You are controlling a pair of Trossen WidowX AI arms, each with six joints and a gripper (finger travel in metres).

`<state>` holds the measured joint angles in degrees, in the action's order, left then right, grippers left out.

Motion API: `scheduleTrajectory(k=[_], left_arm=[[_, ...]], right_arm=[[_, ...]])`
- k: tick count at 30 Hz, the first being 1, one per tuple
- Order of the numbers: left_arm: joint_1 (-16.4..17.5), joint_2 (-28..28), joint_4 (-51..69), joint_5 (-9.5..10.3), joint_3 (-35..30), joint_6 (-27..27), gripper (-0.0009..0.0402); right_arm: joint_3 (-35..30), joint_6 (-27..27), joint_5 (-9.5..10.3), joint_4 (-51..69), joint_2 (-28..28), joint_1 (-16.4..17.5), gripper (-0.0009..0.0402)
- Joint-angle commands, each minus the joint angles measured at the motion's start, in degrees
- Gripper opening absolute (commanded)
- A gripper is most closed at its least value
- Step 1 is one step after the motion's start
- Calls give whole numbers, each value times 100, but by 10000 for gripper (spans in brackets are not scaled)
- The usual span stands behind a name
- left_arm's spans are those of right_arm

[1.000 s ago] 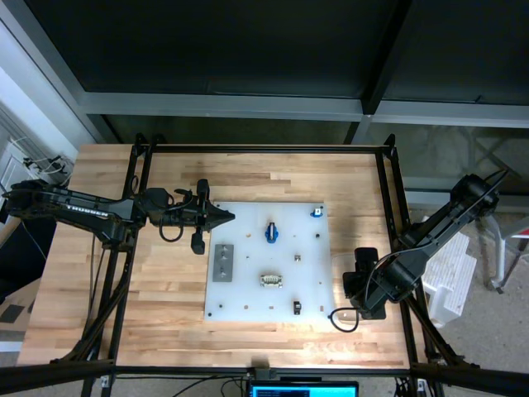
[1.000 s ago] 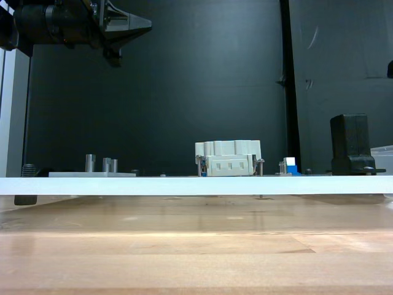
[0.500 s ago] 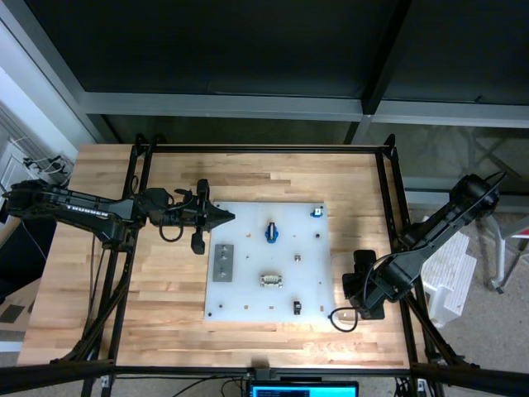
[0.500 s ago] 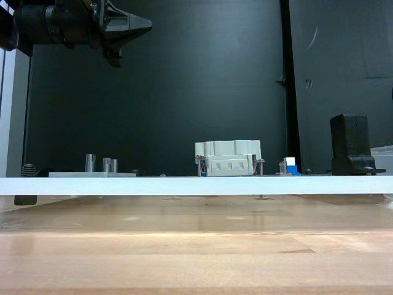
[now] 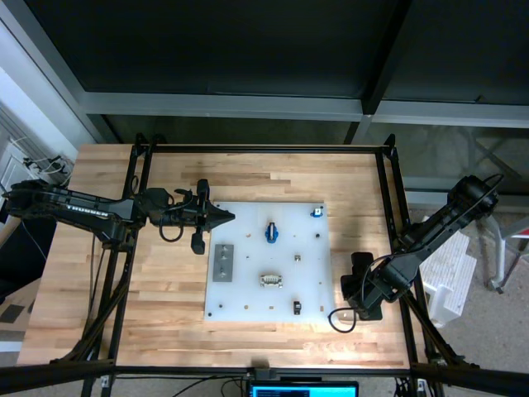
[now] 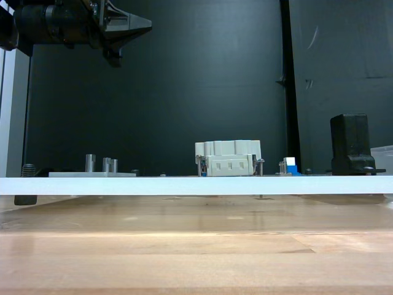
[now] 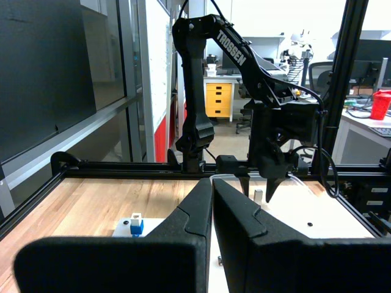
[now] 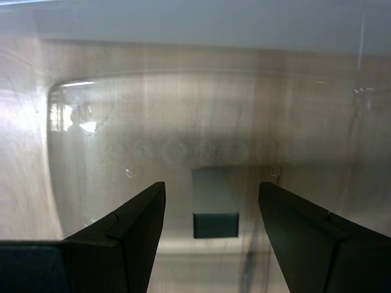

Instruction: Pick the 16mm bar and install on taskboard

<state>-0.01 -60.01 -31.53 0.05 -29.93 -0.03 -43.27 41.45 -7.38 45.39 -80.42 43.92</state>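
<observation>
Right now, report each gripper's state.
Left gripper: shut, empty, above the taskboard at its left edge.
Right gripper: open, straddling the 16mm bar, right of the taskboard.

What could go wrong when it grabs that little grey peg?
The right gripper, jaws open, hangs over the stubby dark grey metal peg standing in the clear plastic tray. Closing off-centre might tip it over. The left gripper, shut, is parked above the far-left corner of the flat white square board.

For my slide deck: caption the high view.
Left hand hovers by the taskboard's far-left corner; right hand hangs low beside its right edge.
</observation>
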Motion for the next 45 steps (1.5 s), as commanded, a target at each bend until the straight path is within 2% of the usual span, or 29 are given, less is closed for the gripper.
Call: scheduleTrajectory(k=[1,3,19,26,45], left_arm=[[0,0,0,-2,-2,2,0],[2,0,0,-2,-2,2,0],[0,2,0,-2,-2,2,0],[2,0,0,-2,-2,2,0],[0,0,0,-2,-2,2,0]], right_arm=[[-2,7,46,4,7,-2,212],[-17,4,105,13,15,-4,211],[-26,4,87,31,57,-4,136],[-26,4,-55,33,57,-4,101],[-26,7,-50,33,94,-7,6]])
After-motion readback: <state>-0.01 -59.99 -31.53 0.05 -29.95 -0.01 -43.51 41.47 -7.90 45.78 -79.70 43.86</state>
